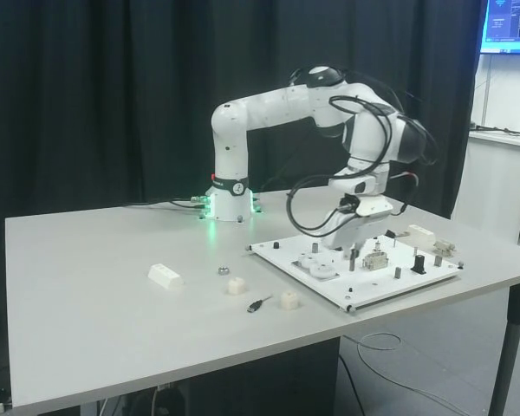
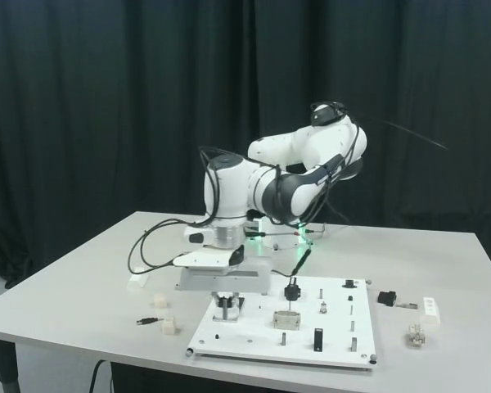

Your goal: Place round peg 3.

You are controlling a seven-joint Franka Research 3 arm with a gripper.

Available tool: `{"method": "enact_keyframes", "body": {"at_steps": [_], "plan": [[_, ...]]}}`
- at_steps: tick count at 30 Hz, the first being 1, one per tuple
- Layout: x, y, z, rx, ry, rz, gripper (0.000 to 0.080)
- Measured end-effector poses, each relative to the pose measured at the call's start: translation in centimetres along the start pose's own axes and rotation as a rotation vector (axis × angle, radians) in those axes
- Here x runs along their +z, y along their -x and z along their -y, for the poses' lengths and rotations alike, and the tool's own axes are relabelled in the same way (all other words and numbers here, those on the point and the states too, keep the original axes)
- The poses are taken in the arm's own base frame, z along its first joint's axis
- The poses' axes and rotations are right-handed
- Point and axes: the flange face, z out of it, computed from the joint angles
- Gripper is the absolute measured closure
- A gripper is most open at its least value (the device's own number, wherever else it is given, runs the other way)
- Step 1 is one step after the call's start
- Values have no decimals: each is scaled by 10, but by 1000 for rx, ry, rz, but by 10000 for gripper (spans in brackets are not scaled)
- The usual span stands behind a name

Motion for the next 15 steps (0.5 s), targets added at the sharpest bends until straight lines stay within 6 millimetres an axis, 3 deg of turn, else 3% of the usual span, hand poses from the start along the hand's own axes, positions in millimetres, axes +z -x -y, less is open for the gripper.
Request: {"method": "enact_keyframes", "body": {"at_steps": [15], "plan": [[21,-26,-52,-48,8,-58,690]]}}
